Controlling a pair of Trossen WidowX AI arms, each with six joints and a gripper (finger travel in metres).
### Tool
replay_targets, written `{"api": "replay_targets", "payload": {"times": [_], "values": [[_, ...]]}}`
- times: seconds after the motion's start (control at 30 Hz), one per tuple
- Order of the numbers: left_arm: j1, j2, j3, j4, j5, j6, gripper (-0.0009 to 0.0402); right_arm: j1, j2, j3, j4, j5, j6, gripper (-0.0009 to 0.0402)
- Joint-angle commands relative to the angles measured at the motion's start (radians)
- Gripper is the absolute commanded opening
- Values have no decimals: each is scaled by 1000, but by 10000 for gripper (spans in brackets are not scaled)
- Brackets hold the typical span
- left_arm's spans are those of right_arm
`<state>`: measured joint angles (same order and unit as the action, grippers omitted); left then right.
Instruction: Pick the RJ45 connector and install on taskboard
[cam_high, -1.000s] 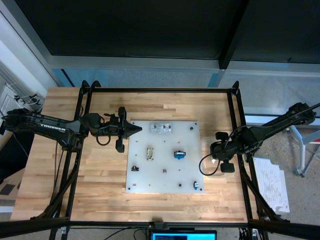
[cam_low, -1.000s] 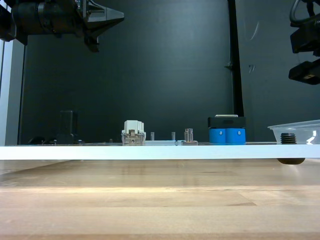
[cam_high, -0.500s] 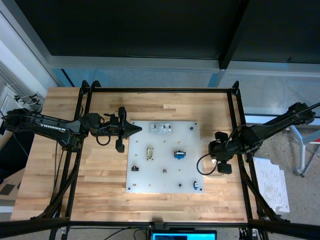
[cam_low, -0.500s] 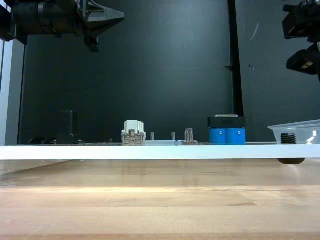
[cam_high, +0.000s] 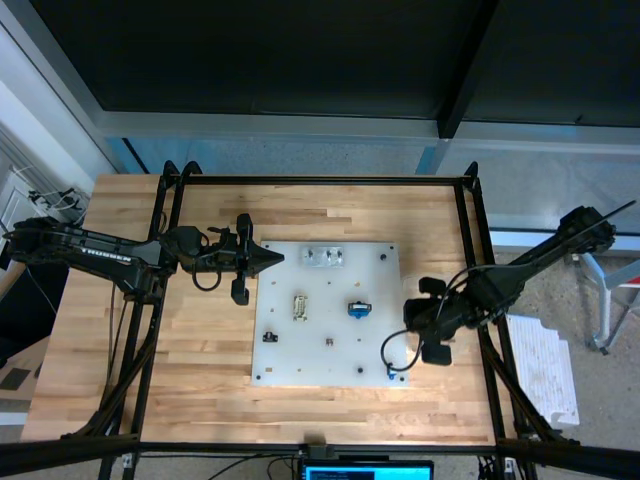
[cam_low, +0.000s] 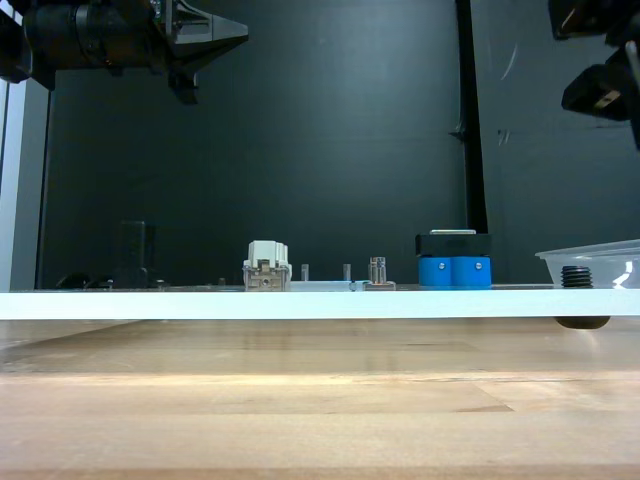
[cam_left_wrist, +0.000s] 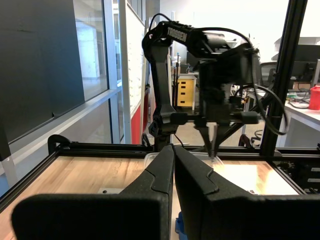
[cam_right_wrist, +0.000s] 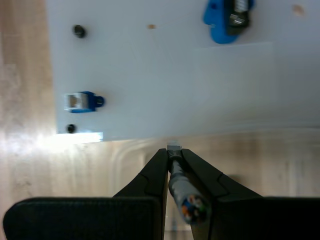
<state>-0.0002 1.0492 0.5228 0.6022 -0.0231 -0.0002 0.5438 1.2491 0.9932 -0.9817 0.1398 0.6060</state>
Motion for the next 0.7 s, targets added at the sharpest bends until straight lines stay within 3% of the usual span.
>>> {"api": "replay_targets", "payload": {"times": [0.03,0.27,0.37,0.7], "values": [[0,0,0,0,0,0,0,32,51,36,0,2,19,2],[0,0,0,0,0,0,0,72,143,113,1,3,45,2],[0,0,0,0,0,0,0,84,177,145,2,27,48,2],[0,0,0,0,0,0,0,130,264,208,14,25,97,2]]}}
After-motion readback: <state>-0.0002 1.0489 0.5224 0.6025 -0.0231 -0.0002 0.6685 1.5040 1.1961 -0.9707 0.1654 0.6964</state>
